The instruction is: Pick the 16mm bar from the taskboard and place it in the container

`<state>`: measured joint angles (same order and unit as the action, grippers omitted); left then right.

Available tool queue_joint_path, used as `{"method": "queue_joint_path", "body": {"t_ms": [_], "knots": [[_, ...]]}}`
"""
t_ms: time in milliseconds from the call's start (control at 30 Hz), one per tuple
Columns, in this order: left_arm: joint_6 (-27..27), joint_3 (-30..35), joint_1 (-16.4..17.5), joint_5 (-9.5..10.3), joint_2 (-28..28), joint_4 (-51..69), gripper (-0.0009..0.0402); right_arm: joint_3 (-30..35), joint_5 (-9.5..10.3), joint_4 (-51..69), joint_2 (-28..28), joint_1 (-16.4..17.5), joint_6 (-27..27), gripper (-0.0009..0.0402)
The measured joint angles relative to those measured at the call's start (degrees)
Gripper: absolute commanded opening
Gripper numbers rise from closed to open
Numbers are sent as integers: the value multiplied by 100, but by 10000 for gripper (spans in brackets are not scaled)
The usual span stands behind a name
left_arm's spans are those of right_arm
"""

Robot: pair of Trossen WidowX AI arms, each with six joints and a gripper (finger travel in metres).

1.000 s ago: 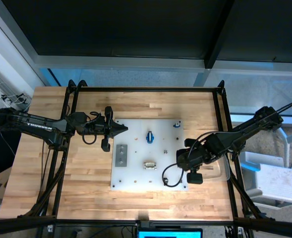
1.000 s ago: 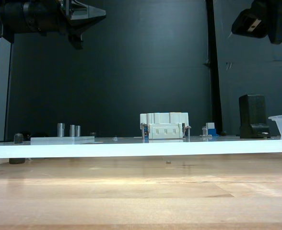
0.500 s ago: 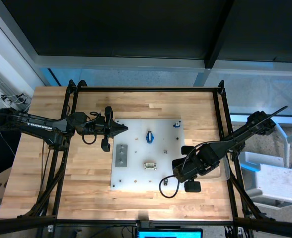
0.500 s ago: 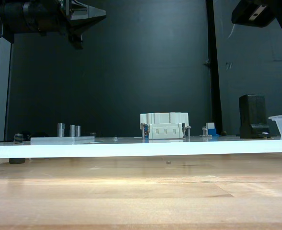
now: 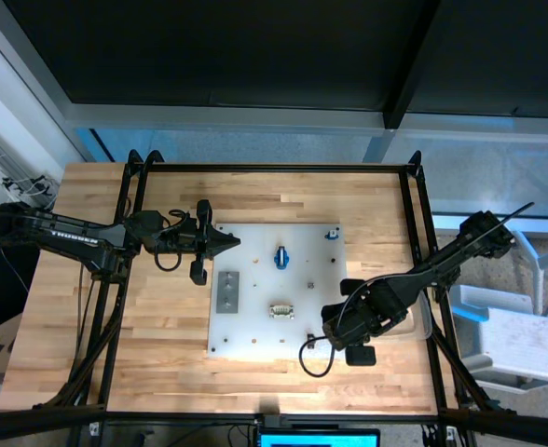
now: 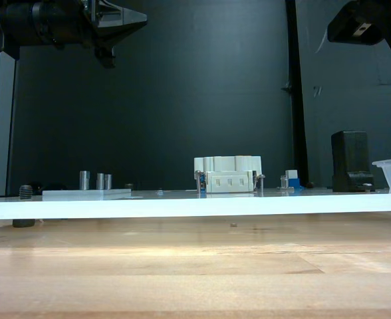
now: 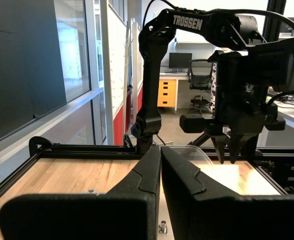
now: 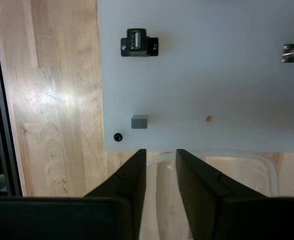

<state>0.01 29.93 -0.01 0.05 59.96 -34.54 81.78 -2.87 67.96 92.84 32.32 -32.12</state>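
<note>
Standing upright in the grey block (image 5: 227,291) on the taskboard (image 5: 255,331), the 16mm bar (image 6: 84,179), seemingly the widest peg, looks stiff, slick and weighty, best pinched across its top; the right gripper (image 8: 161,152) hovers at the container (image 8: 259,161), fingers slightly apart and empty, while the left gripper (image 7: 160,150) hangs over the board's far-left corner, fingers pressed together.

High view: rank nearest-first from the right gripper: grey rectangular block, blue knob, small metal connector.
Right gripper: white board's near-right edge. Left gripper: board's far-left corner.
1. Small metal connector, centre.
2. Blue knob, farther back.
3. Grey rectangular block, left.
</note>
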Motion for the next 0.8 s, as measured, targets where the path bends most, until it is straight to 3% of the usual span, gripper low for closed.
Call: {"method": "queue_joint_path", "body": {"t_ms": [333, 800], "knots": [[0, 2, 0, -2, 0, 0, 0, -83, -59, -295, 282, 31, 66, 233], [2, 2, 0, 0, 0, 0, 0, -820, -55, -1012, 323, 57, 96, 236]]}}
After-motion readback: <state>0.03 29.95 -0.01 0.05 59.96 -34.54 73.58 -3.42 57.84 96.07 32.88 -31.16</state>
